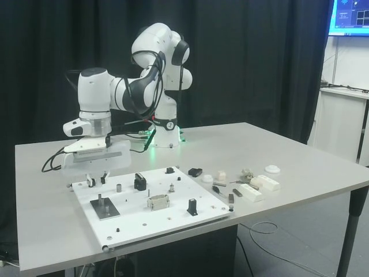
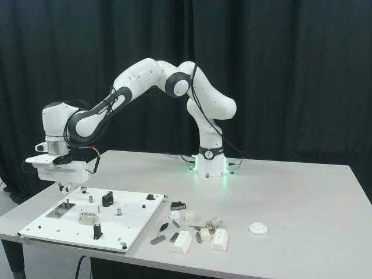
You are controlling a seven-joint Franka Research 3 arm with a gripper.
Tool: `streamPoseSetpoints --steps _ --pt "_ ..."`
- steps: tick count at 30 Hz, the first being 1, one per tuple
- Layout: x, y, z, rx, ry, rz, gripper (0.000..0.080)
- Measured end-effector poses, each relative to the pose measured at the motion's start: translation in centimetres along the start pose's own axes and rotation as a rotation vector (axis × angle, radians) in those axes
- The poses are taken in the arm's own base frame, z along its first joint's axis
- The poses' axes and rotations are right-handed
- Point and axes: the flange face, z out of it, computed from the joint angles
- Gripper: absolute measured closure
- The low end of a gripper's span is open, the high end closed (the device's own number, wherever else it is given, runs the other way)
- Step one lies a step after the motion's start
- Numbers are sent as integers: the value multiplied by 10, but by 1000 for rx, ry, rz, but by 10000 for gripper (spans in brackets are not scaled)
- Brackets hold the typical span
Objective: Place small gear.
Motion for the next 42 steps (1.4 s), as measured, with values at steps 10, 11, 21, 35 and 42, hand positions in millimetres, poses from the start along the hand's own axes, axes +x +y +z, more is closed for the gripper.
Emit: streamPoseSetpoints --steps 10,11,21,35,42 --pt "0 -1 -2 2 1 -1 605" --pt "0 -1 -2 2 0 -1 605" --pt "-3 -14 -7 24 -17 -9 605" --pt "-16 -68 -32 78 -58 -56 605" --pt "-28 -107 -43 88 -86 -66 605"
